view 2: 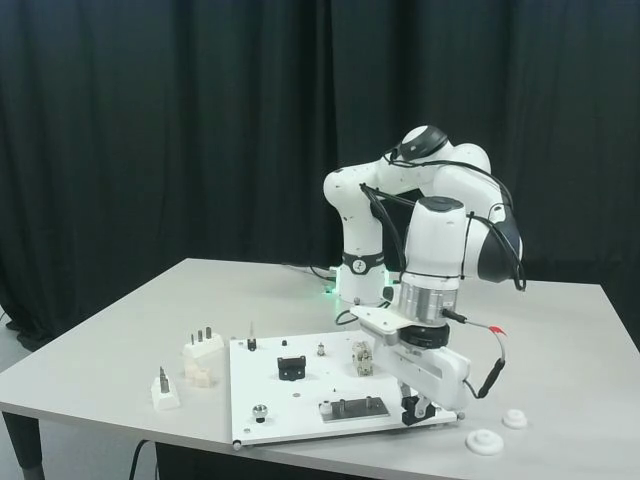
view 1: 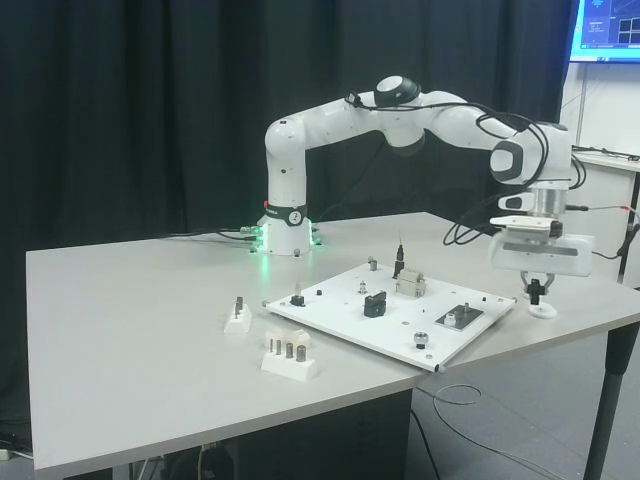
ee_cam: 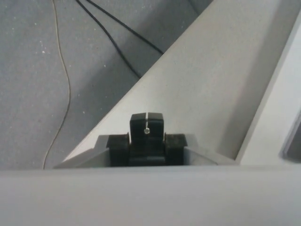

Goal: Insert D-SUB.

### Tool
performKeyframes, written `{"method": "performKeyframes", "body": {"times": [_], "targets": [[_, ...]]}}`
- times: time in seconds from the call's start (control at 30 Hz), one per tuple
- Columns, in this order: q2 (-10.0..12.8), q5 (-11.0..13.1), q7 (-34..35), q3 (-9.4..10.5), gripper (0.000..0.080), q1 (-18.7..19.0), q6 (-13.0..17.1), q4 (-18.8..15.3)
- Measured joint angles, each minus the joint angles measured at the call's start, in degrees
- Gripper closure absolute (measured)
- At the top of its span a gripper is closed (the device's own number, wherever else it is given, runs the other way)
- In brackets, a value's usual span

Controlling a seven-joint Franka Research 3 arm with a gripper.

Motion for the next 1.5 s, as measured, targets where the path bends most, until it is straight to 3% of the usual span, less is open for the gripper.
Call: {"method": "performKeyframes", "body": {"times": [0.37,0.83,1.17,1.5], "targets": [[0.0,-0.7,-5.6,-2.68,0.0650,0.0,-3.9,-0.6],[0.0,-1.3,-22.3,-7.74,0.0650,0.1,-10.1,-3.8],[0.0,-1.2,-37.4,-11.84,0.0650,1.7,-12.7,-9.3],[0.1,-1.1,-56.0,-15.48,0.0650,4.8,-13.0,-17.0]]}}
